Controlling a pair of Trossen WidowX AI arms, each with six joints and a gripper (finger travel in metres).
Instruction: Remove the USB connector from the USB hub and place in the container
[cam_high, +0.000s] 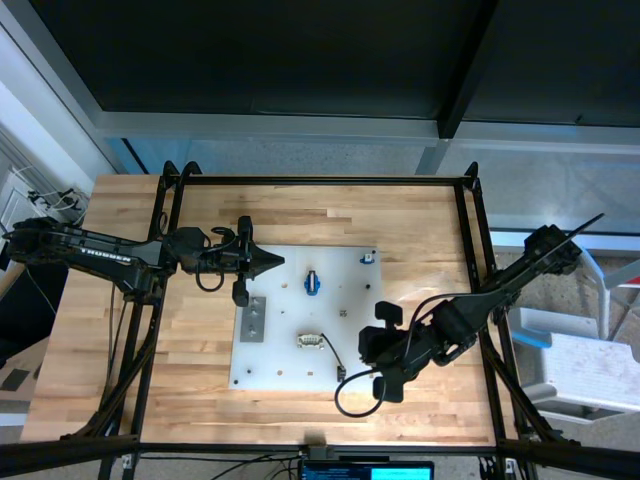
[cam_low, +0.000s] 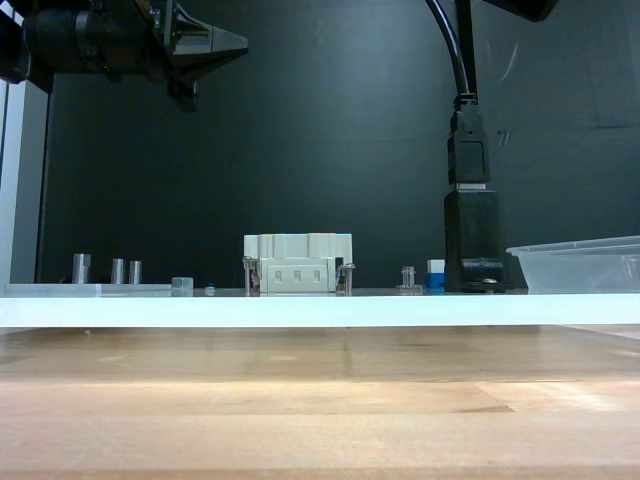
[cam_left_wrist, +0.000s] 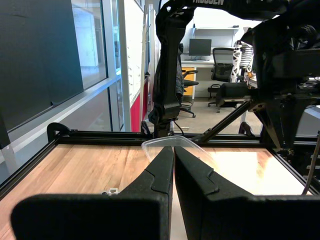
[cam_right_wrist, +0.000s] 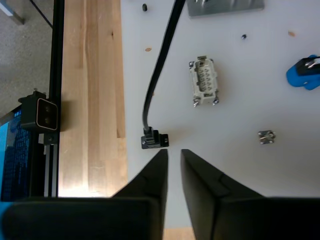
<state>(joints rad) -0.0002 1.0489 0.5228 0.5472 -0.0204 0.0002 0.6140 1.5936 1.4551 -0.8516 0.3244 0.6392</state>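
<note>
Two hands over white board (cam_high: 285, 365).
High view: left hand (cam_high: 274, 260) pressed together, raised at board's far-left corner.
Low view: USB connector (cam_low: 469, 160) upright, plugged into USB hub (cam_low: 470, 245); container (cam_low: 580, 265) just beside.
Right wrist view: right hand (cam_right_wrist: 174, 152) slightly parted, empty, above board near USB hub.

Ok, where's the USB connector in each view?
High view: USB connector by the white board's near-right corner, beside right end effector.
Low view: connector upright, right of centre.
Left wrist view: absent; left end effector hovers over the board's far-left corner.
Right wrist view: connector just ahead of fingertips.
Landmark except left wrist: cream socket.
</note>
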